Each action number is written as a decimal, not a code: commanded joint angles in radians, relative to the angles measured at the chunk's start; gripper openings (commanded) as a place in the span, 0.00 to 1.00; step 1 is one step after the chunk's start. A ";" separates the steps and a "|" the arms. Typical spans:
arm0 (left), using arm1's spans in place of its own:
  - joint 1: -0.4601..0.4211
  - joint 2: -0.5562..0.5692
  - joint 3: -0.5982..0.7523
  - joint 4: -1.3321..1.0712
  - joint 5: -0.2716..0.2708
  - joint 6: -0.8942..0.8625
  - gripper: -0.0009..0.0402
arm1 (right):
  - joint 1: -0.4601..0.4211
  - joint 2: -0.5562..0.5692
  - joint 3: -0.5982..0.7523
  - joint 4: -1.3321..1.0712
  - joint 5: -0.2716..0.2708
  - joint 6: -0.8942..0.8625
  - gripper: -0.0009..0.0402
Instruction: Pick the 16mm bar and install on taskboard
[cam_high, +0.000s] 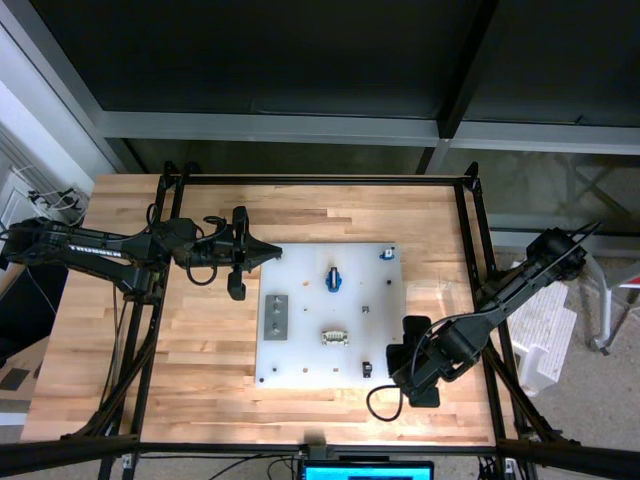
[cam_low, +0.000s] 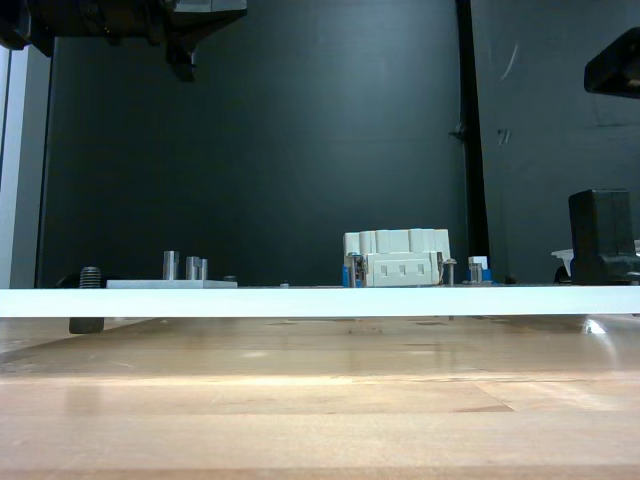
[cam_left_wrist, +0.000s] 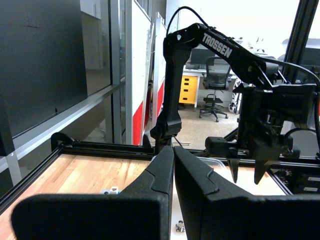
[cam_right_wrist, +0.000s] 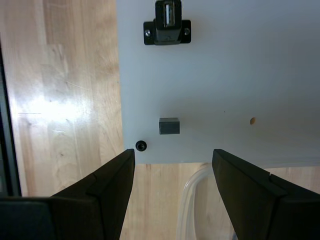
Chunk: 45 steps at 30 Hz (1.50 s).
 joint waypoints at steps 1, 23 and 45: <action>0.000 0.000 0.000 0.000 0.000 0.000 0.02 | 0.002 -0.002 0.000 0.001 0.000 0.002 0.53; 0.000 0.000 0.000 0.000 0.000 0.000 0.02 | -0.003 -0.018 0.000 0.002 0.009 -0.010 0.40; 0.000 0.000 0.000 0.000 0.000 0.000 0.02 | -0.198 -0.304 -0.066 0.121 0.194 -0.219 0.02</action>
